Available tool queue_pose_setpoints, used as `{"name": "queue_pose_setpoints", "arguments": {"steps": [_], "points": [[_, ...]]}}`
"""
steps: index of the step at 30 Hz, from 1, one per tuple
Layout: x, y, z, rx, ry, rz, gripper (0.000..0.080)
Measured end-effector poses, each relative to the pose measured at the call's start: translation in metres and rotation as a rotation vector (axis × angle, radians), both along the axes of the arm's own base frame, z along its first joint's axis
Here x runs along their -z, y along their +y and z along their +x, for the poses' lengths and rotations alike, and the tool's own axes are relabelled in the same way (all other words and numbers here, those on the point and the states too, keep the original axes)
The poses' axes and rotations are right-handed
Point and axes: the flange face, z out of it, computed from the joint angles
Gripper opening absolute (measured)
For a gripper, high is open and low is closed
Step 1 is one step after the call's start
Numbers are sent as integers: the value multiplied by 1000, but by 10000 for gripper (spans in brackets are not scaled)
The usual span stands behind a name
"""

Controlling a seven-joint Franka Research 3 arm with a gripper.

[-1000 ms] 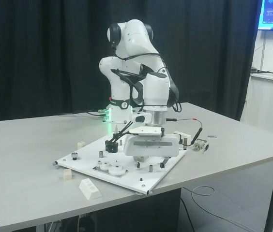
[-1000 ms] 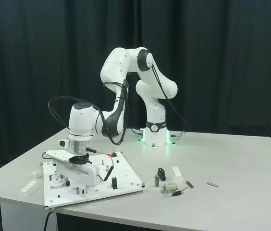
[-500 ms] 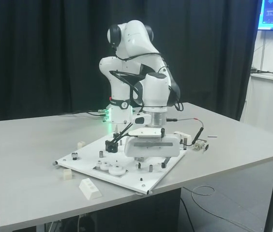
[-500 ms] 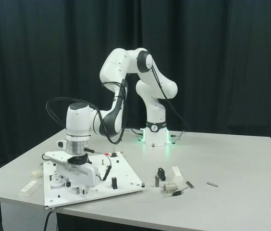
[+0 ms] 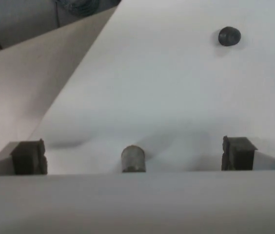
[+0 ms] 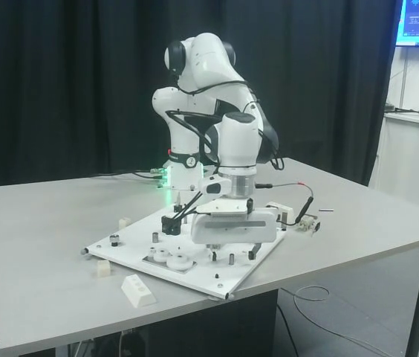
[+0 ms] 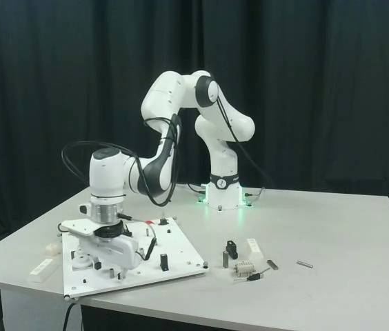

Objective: Remove round peg 3.

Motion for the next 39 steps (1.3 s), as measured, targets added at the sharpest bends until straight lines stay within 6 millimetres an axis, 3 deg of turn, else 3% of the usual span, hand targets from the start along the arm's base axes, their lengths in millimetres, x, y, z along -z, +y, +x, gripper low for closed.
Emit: {"name": "queue_pose_setpoints", "arguments": {"steps": [19,20,23,24,30,31,39], "points": [[2,-5,1,-26,39,5,799],[2,-5,1,-27,41,5,466],[2,-5,0,-28,46,7,466],[2,-5,0,-29,47,7,306],[4,0,1,-31,50,17,306],[4,1,1,-31,50,17,124],[4,1,1,-32,51,17,106]]}}
